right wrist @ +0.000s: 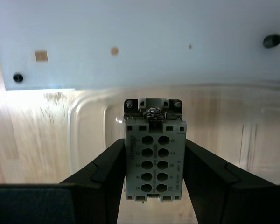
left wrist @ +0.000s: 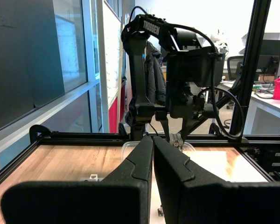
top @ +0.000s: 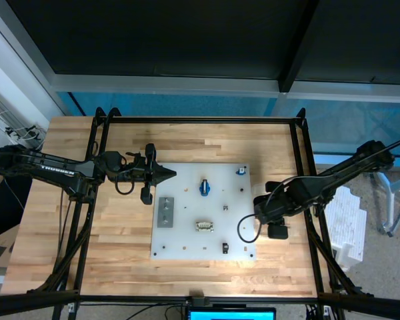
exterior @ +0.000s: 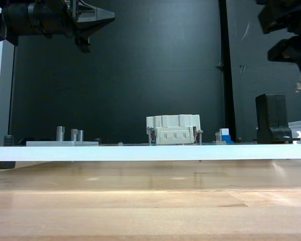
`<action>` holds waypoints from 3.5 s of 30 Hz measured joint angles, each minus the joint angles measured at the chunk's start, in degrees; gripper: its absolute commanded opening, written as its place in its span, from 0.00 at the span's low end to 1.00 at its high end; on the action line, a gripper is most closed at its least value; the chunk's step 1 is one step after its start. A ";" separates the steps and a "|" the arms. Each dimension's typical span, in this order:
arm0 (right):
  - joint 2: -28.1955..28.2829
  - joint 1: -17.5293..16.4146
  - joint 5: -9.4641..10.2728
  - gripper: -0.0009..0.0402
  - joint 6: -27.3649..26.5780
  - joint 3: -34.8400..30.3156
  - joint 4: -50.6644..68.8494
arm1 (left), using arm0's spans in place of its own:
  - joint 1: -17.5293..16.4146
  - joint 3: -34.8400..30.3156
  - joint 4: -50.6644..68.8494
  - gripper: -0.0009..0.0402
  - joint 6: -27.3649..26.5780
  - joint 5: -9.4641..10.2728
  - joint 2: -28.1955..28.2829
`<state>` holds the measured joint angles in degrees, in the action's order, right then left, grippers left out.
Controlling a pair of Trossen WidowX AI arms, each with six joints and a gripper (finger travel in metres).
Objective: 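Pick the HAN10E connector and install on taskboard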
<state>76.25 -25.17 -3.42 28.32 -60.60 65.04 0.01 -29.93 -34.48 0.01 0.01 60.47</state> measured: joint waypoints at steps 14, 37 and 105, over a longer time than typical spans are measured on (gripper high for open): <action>15.43 2.14 -2.56 0.05 -0.59 -16.13 0.68 | 0.00 0.00 0.00 0.02 0.00 0.02 0.00; 39.47 7.76 -0.02 0.05 -8.13 -42.97 3.96 | 0.00 -0.02 0.00 0.02 0.00 0.00 0.00; 49.22 8.55 0.50 0.05 -13.68 -51.67 2.25 | 0.00 0.00 0.02 0.02 0.00 0.00 0.02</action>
<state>125.47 -16.62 -2.92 14.63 -112.27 67.29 0.01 -29.93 -34.46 0.01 0.01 60.49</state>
